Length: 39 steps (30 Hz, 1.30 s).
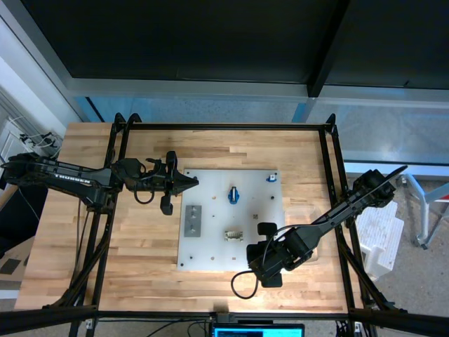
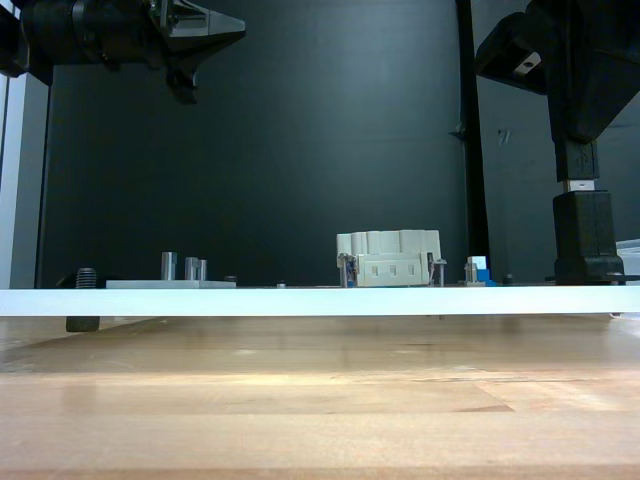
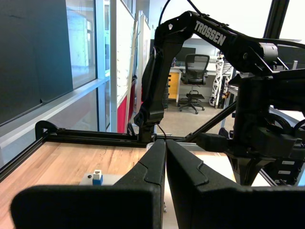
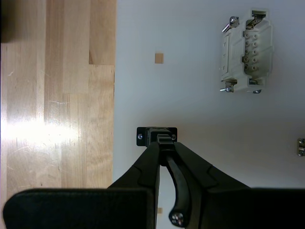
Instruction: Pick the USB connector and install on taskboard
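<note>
My right gripper points straight down over the near right part of the white taskboard and is shut on the USB connector, a dark plug with a silver tip. That tip stands at the mouth of the small black socket directly below. The plug's black cable runs back between the fingers and loops off the board. My left gripper hovers high over the board's far left edge, shut and empty.
On the board are a grey block with pegs, a blue part, a beige multi-pin connector and a small blue and white block. Black frame rails border the table.
</note>
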Tool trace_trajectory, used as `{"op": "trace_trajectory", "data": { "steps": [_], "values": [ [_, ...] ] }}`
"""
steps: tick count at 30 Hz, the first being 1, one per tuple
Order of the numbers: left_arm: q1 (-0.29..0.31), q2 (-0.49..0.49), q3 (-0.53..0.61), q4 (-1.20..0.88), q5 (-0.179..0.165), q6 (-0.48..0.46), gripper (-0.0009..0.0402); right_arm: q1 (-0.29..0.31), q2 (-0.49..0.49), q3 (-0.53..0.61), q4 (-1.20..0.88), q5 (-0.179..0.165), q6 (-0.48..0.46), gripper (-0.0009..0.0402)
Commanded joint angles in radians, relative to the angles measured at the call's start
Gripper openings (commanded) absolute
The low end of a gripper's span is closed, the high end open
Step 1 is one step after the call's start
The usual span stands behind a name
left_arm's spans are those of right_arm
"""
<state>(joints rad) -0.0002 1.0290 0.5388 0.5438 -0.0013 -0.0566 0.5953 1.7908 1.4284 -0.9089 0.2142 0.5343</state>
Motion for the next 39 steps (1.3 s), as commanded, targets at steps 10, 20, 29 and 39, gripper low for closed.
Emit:
{"op": "trace_trajectory", "data": {
  "steps": [10,20,29,39],
  "values": [
    [0.000,0.000,0.000,0.000,0.000,0.000,0.0000,0.003,-0.003,-0.075,0.084,-0.019,0.004,0.0000],
    [0.000,0.000,0.000,0.000,0.000,0.000,0.0000,0.003,0.001,-0.072,0.084,-0.023,0.003,0.0000],
    [0.000,0.000,0.000,0.000,0.000,0.000,0.0000,0.003,-0.001,-0.070,0.081,-0.023,0.003,0.0000],
    [0.000,0.000,0.000,0.000,0.000,0.000,0.0000,0.003,-0.007,-0.069,0.085,-0.028,0.003,0.0003]
  ]
}}
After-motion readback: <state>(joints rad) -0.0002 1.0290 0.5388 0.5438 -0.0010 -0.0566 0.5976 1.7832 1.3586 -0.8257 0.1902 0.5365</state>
